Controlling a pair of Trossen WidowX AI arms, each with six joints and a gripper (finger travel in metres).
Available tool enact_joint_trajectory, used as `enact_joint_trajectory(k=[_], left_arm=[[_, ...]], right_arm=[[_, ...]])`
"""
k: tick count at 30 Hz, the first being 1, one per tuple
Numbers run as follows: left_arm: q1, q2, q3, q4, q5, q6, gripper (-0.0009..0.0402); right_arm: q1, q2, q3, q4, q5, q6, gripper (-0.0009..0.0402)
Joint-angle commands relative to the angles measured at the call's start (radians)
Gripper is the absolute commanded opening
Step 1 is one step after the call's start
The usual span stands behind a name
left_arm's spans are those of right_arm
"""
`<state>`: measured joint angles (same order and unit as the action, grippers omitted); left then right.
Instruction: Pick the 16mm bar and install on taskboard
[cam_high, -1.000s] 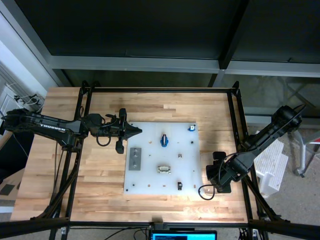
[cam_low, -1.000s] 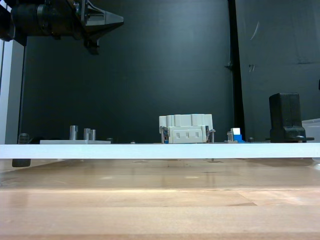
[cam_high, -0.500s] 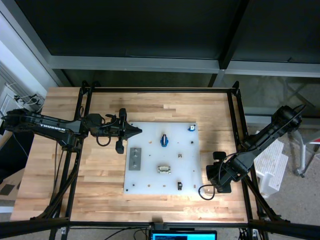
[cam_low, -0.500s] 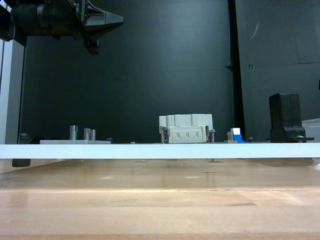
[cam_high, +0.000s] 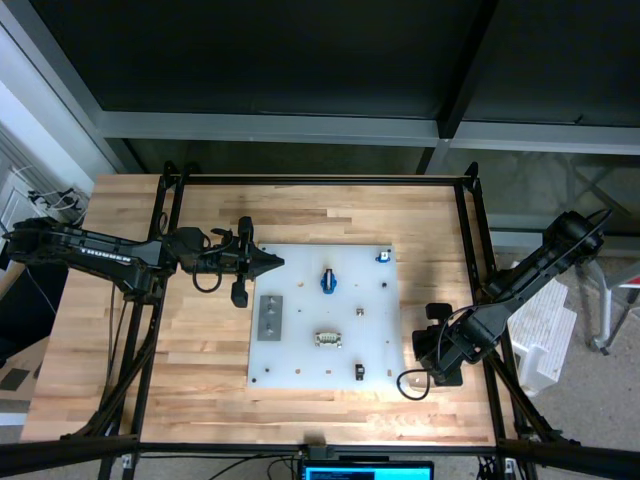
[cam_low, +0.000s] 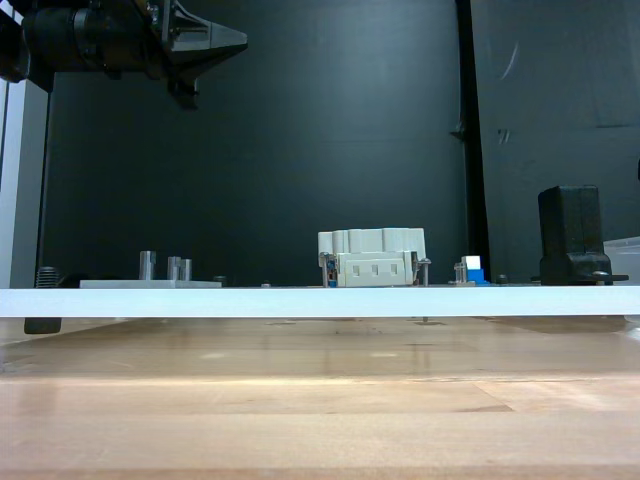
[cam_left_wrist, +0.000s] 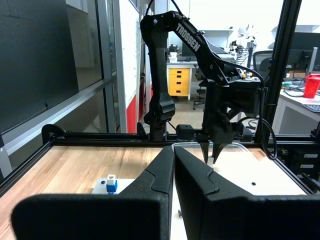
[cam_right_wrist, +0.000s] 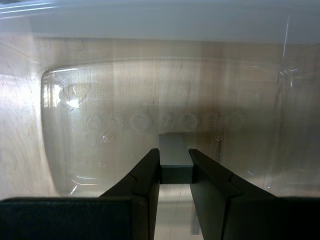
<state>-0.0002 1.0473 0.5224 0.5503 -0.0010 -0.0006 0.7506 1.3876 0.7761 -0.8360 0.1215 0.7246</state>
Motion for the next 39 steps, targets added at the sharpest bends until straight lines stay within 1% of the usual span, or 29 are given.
enact_joint_trajectory(k=[1,7,16,22,28,34,36,39], left_arm=[[0.000,0.000,0.000,0.000,0.000,0.000,0.0000],[0.000,0.000,0.000,0.000,0.000,0.000,0.0000],[0.000,0.000,0.000,0.000,0.000,0.000,0.0000],[0.000,0.000,0.000,0.000,0.000,0.000,0.0000],[0.000,0.000,0.000,0.000,0.000,0.000,0.0000],[0.000,0.000,0.000,0.000,0.000,0.000,0.0000],[0.000,0.000,0.000,0.000,0.000,0.000,0.0000],[0.000,0.000,0.000,0.000,0.000,0.000,0.0000]], right_arm=[[0.000,0.000,0.016,-0.003,-0.001,0.000,0.0001],[0.000,-0.012,0.076,-0.073,-0.001,0.000,0.0005],[0.000,-0.013,0.265,-0.255,0.000,0.000,0.0004],[-0.002,0.001,0.355,-0.340,-0.001,0.000,0.0004],[-0.003,0.032,0.383,-0.348,-0.001,0.000,0.0004],[-0.003,0.083,0.422,-0.341,-0.003,0.010,0.0004],[-0.010,0.108,0.436,-0.327,-0.011,0.017,0.0004],[-0.018,0.151,0.465,-0.315,-0.013,0.024,0.0004]])
